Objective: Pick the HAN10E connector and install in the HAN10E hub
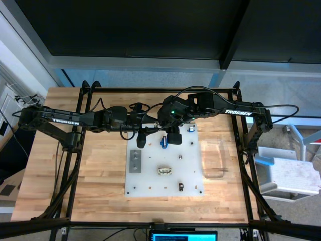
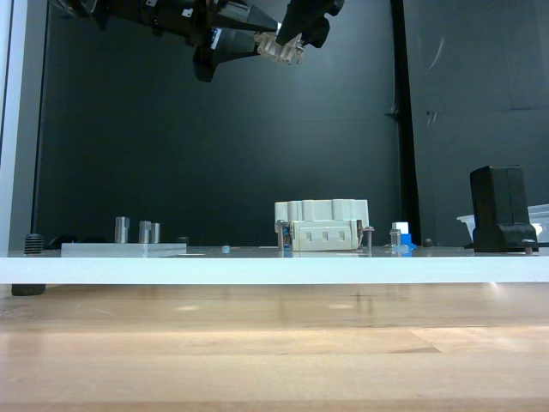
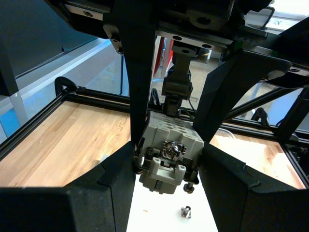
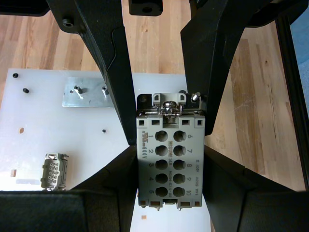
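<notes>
- High view shows both black arms meeting over the far edge of the flat white plastic plate, which lies on the pale wooden table.
- Left gripper reaches in from the left. Its fingers press on both sides of the pale grey-beige rectangular HAN10E connector.
- Right gripper comes in from the right and clamps the same block along its long sides, so both hands are on it.
- Low view puts the connector high in the air, well above everything on the plate.
- The small silvery socket frame with a beige centre, the HAN10E hub, sits at the plate's near middle, well apart from the connector, with nothing on top of it.
- A plain grey metal block with pegs stands left of the hub.
- A blue knob-like part sits just beyond the hub, under the grippers.
- A small black upright part is at the near right.
- A clear plastic tray rests on the wood right of the plate.
</notes>
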`<move>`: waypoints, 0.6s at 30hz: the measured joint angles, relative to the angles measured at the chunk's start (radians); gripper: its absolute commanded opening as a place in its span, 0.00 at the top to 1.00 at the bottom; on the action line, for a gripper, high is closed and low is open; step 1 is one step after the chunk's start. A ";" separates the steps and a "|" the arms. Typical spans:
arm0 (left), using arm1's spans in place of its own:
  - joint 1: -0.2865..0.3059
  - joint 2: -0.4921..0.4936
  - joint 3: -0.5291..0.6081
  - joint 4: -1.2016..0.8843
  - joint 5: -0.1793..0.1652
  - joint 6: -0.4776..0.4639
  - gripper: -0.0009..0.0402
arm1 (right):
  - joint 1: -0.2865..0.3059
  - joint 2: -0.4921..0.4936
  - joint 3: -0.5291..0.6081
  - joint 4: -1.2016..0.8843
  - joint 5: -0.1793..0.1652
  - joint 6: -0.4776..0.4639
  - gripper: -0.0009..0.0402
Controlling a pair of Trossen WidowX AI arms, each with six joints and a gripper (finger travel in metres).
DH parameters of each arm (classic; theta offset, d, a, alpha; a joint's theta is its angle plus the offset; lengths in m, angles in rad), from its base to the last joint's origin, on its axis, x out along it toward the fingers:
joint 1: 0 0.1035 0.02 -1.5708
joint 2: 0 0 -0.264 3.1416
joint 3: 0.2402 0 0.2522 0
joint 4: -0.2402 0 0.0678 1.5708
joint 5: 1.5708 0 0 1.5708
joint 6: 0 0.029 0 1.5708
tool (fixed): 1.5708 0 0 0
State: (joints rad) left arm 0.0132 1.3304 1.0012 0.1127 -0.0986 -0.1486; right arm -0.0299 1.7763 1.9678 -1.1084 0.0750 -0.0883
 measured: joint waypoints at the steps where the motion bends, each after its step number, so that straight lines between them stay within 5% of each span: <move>1: 0.000 0.000 0.000 0.000 0.001 0.000 0.69 | 0.000 0.000 0.000 0.000 0.000 0.000 0.83; 10: 0.000 0.001 0.000 -0.009 0.024 0.012 0.49 | 0.001 -0.001 0.000 -0.049 0.000 0.004 0.83; 18: -0.002 -0.014 -0.003 -0.027 0.030 0.062 0.42 | 0.002 -0.011 -0.002 -0.097 0.010 0.039 0.83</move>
State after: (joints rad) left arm 0.0109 1.3163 0.9981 0.0856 -0.0685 -0.0864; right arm -0.0280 1.7649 1.9656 -1.2057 0.0845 -0.0494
